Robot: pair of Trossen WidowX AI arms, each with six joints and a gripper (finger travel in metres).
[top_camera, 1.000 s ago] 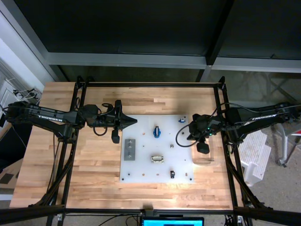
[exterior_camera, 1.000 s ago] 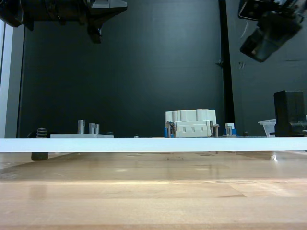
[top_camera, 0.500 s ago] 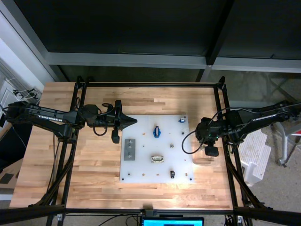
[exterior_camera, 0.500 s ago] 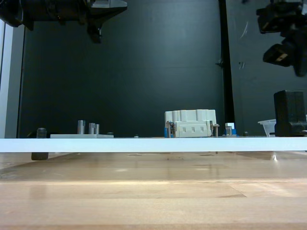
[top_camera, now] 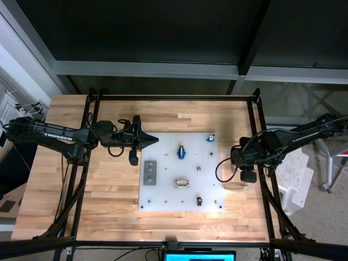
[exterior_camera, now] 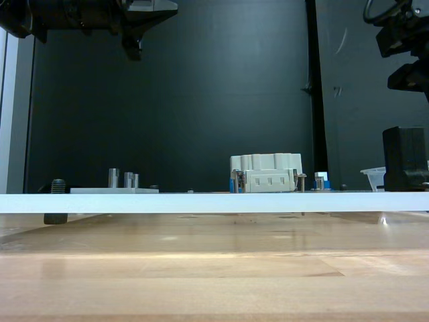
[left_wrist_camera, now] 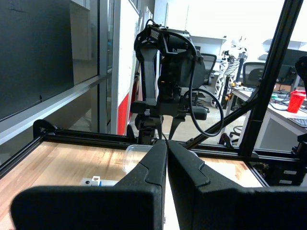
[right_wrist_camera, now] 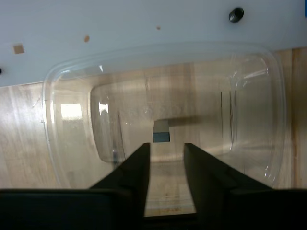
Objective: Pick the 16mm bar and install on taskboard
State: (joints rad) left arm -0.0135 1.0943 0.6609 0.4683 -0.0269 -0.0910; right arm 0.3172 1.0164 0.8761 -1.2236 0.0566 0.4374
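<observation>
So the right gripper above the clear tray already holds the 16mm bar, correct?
No: the right wrist view shows the right gripper open above the tray, the 16mm bar lying free inside. The left gripper hangs shut over the board's far-left corner.

In the low view the left hand [exterior_camera: 173, 7], high over the board's [exterior_camera: 201, 202] left side, is cut by the top edge, and the right hand [exterior_camera: 410, 74] by the right edge. Between the right hand's parted fingers, the 16mm bar [right_wrist_camera: 161, 132] in the clear tray [right_wrist_camera: 268, 96] shows only one small square face (its length cannot be told).
</observation>
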